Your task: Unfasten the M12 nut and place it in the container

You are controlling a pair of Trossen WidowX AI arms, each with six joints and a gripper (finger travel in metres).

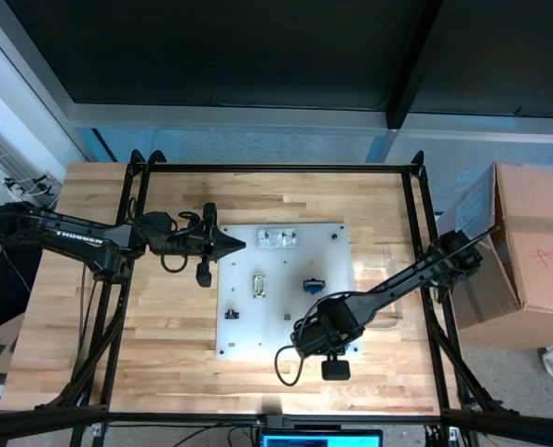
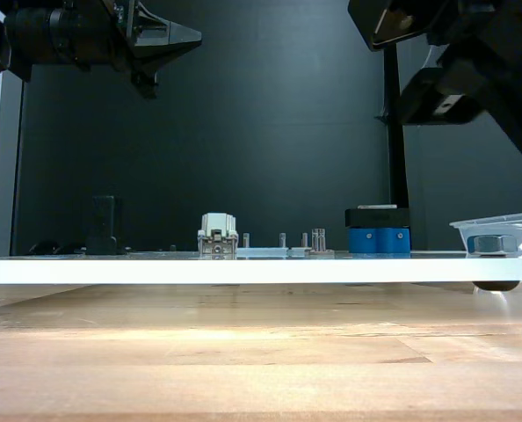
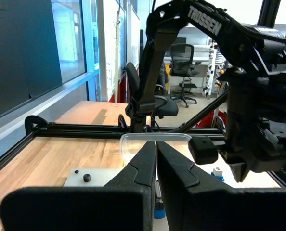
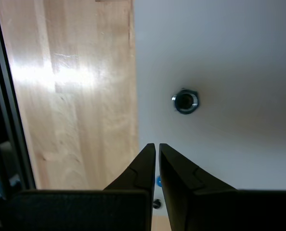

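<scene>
Wooden table (image 1: 165, 345), white board (image 1: 258, 340), clear tray (image 2: 507, 220).
Nut (image 4: 193, 97) sits on its stud (image 4: 185, 101), outside the tray. Left gripper (image 3: 156, 143) at ten o'clock, right gripper (image 4: 156, 145) at five, fingers all pressed together.

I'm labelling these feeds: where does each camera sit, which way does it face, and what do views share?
High: above near edge, looking down on board; left arm, right arm, left hand over its far left corner.
Low: table height, level; both arms overhead.
Left wrist: along shut left hand toward container, right arm.
Right wrist: straight down; right hand, shut, empty, above board.
Shared: nut, on its stud, in low and right wrist.
</scene>
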